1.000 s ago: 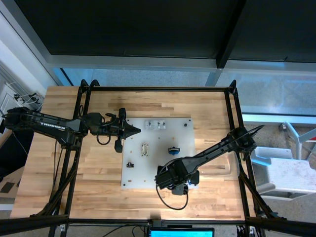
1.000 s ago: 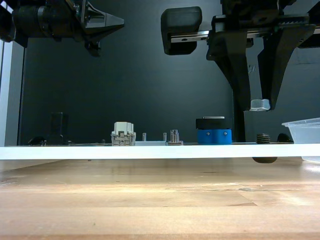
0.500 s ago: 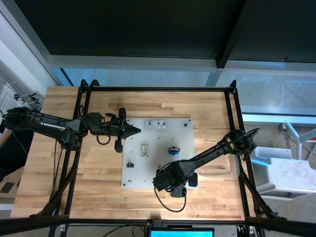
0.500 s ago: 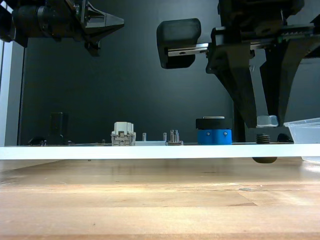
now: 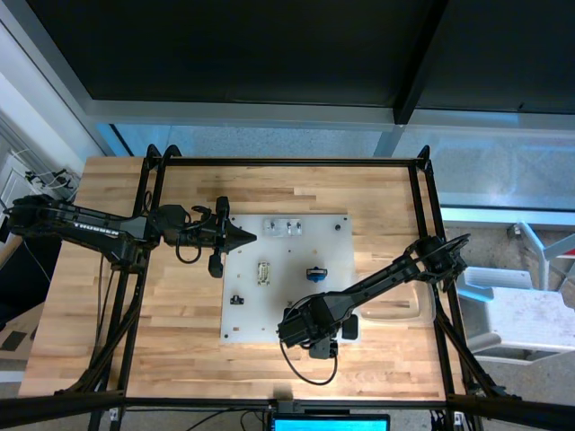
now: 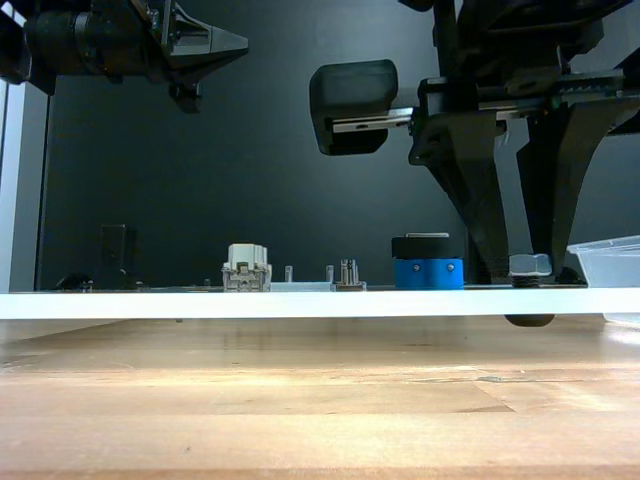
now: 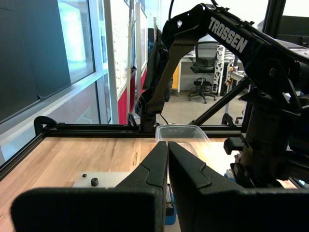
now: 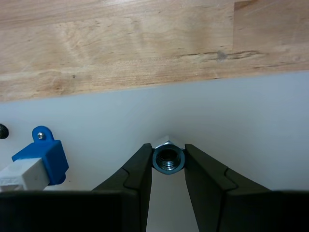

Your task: Pick the M12 fastener and fasten on the M12 threads

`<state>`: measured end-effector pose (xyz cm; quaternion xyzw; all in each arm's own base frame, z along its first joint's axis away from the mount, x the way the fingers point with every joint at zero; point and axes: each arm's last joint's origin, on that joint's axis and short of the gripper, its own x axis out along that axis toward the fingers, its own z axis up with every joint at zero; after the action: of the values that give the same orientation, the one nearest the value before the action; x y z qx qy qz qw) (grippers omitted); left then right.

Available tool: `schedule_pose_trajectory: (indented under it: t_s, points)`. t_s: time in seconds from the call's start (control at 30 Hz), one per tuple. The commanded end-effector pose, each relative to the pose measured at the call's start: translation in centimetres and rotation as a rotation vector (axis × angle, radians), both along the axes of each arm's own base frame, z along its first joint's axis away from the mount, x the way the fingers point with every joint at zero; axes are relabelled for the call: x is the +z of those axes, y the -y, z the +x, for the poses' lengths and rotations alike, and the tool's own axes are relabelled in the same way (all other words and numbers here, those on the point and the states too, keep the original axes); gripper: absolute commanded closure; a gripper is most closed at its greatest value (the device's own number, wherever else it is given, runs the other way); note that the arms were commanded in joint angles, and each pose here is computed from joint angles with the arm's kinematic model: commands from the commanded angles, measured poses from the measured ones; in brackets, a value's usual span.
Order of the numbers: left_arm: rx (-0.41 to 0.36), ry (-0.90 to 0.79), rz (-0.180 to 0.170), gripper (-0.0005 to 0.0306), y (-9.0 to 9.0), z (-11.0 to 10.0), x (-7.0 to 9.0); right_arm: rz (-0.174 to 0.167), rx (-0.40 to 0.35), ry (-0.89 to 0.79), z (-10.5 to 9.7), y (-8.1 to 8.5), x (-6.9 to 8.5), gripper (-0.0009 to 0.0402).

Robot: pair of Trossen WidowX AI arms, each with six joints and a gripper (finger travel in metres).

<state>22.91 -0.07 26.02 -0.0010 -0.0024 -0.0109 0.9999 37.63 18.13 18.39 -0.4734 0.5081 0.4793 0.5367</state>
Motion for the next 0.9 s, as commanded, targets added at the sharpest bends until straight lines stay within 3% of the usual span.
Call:
schedule_pose_trajectory:
  t_s: [0.03, 0.3, 0.5, 0.67, 0.9]
  points:
    - [0.0, 0.0, 0.0, 0.03, 0.0, 0.01, 0.0, -0.003, -0.004, -0.004, -0.02, 0.17, -0.31, 0.0364]
    - [0.0, 0.0, 0.0, 0.03, -0.01, 0.01, 0.0, 0.0, -0.014, 0.0, 0.01, 0.23, -0.55, 0.0364]
    - [0.0, 0.0, 0.0, 0.03, 0.0, 0.01, 0.0, 0.002, -0.085, -0.001, 0.01, 0.21, -0.55, 0.0364]
    - [0.0, 0.0, 0.0, 0.03, 0.0, 0.01, 0.0, 0.007, -0.22, -0.003, 0.04, 0.21, -0.54, 0.0364]
    - [0.0, 0.0, 0.0, 0.03, 0.0, 0.01, 0.0, 0.016, -0.488, -0.01, 0.03, 0.2, -0.48, 0.0364]
